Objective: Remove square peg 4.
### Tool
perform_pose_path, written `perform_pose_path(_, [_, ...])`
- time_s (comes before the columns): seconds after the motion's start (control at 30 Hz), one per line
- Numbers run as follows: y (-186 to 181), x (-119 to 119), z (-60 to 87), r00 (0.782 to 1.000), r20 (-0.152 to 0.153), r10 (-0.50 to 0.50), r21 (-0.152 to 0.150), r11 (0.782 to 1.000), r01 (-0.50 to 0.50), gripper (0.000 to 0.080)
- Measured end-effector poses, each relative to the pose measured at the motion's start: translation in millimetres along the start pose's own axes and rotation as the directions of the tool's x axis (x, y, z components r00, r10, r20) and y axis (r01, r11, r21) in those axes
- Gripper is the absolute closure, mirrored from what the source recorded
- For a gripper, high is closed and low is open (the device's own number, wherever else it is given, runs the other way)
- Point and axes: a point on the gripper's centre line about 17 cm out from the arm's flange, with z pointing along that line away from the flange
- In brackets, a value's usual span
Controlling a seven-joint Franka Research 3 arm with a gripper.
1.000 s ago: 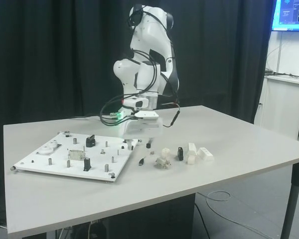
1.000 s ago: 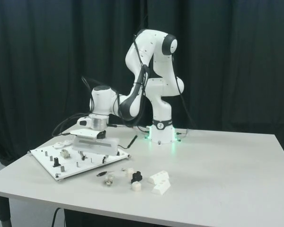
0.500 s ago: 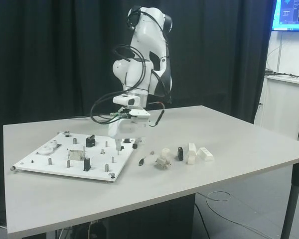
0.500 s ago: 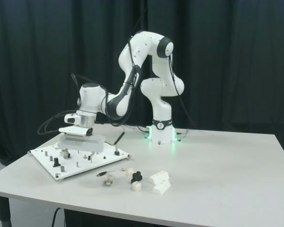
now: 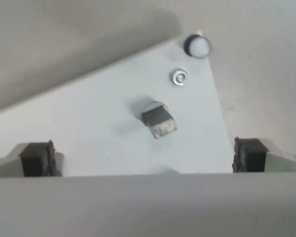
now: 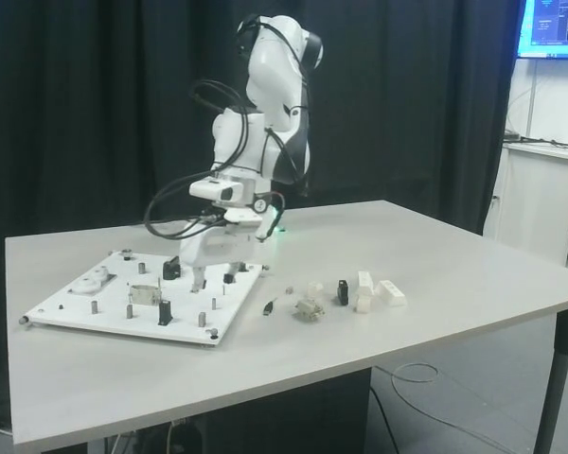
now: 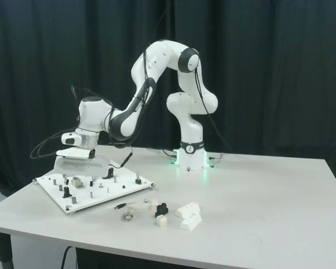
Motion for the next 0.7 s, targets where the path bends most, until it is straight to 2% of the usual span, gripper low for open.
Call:
perform_pose_path(0.17, [3.2, -3.6, 5.6, 1.000, 0.010, 0.003, 0.037, 0.999, -0.004, 0.0003])
perform_pose_path(0.33, [7.1, -2.0, 10.9, 0.998, 0.001, -0.059, 0.068, 0.996, 0.059, 0.0003])
perform_pose_path(0.5, [15.2, -2.7, 17.2, 0.989, -0.015, -0.150, 0.076, 0.986, 0.151, 0.0003])
perform_pose_path(0.7, [20.7, -8.3, 25.5, 0.978, -0.022, -0.208, 0.082, 0.974, 0.209, 0.0003])
